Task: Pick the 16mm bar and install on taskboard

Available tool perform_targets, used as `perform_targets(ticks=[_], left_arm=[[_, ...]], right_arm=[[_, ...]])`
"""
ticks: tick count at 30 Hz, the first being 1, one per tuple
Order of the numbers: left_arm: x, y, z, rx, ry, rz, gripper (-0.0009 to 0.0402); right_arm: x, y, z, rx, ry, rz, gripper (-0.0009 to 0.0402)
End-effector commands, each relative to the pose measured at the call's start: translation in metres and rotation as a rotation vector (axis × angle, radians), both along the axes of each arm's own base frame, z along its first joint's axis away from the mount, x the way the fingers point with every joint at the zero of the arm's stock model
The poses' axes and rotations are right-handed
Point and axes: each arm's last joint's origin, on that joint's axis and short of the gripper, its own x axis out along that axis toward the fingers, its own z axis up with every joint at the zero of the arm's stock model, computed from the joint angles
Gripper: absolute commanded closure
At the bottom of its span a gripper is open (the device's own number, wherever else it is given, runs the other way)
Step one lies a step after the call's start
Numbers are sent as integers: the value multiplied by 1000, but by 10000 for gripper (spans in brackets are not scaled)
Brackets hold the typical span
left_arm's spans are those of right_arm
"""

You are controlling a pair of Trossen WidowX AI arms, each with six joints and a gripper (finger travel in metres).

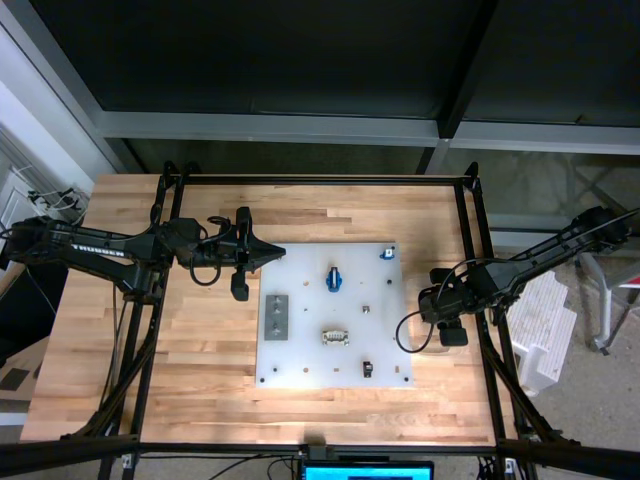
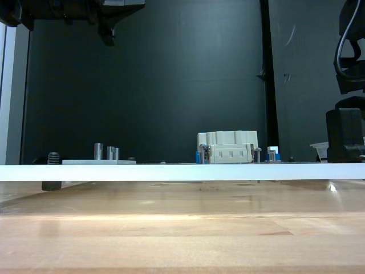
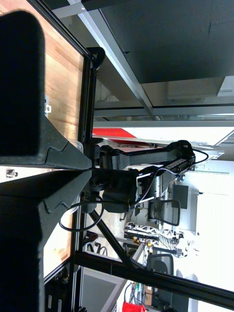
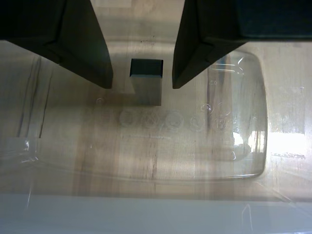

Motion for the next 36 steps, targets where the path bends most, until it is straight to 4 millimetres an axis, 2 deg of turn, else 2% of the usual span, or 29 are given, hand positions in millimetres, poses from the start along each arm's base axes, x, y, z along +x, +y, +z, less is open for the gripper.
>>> perform_targets(ticks=[1,20,28,36], left_arm=[[0,0,0,0,-1,0,393],[0,0,0,0,-1,0,393],[0,0,0,0,-1,0,393],[0,0,0,0,-1,0,393]], right_arm=[[0,0,0,0,-2,-3,255],[1,0,1,1,-6,-3,392],[3,1,12,-5,-13,-5,386],[8,3,47,-4,-17,-5,386]])
